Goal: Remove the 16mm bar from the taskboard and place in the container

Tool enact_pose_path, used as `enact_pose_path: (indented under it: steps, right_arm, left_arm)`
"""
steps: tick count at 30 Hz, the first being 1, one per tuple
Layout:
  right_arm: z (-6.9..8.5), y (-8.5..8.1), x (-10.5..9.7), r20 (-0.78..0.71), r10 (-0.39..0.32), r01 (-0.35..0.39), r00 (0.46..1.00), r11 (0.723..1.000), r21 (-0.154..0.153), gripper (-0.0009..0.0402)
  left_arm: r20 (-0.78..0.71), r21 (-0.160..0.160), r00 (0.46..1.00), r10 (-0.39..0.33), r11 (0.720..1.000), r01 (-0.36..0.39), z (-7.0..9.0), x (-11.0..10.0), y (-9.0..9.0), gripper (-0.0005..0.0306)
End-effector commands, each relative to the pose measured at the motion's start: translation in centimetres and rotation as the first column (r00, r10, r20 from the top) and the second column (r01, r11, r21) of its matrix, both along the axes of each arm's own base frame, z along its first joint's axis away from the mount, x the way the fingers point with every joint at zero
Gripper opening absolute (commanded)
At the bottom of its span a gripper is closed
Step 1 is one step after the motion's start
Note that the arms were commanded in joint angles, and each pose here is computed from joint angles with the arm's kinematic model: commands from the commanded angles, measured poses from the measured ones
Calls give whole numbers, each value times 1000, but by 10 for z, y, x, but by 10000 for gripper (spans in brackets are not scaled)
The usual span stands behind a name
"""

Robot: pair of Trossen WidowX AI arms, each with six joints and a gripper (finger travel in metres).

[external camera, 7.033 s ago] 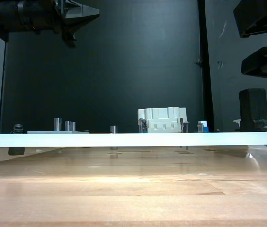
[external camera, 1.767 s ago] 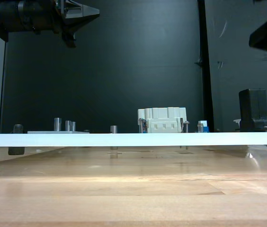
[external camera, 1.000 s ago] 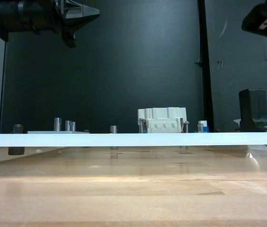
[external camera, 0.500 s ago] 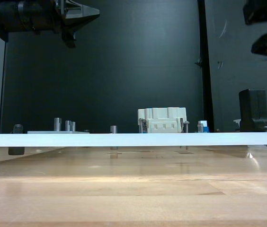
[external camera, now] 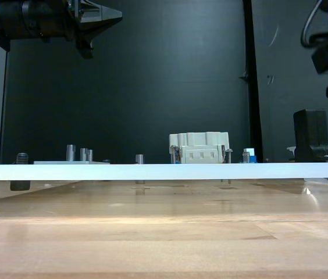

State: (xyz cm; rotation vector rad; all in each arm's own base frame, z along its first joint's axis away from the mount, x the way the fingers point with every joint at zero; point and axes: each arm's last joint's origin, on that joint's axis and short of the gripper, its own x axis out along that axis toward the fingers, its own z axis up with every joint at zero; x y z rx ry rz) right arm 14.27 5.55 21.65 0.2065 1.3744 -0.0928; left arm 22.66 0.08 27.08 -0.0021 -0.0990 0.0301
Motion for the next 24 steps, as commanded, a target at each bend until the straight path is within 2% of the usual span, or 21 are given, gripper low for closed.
enact_pose_path:
  steps: [1, 6, 9, 11, 13, 19, 24]
  right_arm:
    - [-10, -1, -1, -31, 6, -4, 999, 998, 67, 13]
    - [-21, -8, -1, -44, -36, 39, 998, 997, 67, 57]
    - [-24, -13, 0, -41, -72, 75, 997, 995, 67, 100]
    - [-25, -17, 1, -36, -99, 101, 994, 994, 52, 130]
    - [-25, -20, 2, -36, -116, 118, 993, 992, 51, 160]
    - [-25, -24, 3, -34, -123, 125, 992, 991, 48, 242]
    - [-25, -24, 3, -33, -124, 125, 992, 991, 48, 280]
  left_arm:
    - [0, 0, 1000, 0, 1000, 0, 0, 0, 0, 0]
    - [0, 0, 1000, 0, 1000, 0, 0, 0, 0, 0]
    - [0, 0, 1000, 0, 1000, 0, 0, 0, 0, 0]
    - [0, 0, 1000, 0, 1000, 0, 0, 0, 0, 0]
    - [0, 0, 1000, 0, 1000, 0, 0, 0, 0, 0]
    - [0, 0, 1000, 0, 1000, 0, 0, 0, 0, 0]
    - [0, 0, 1000, 0, 1000, 0, 0, 0, 0, 0]
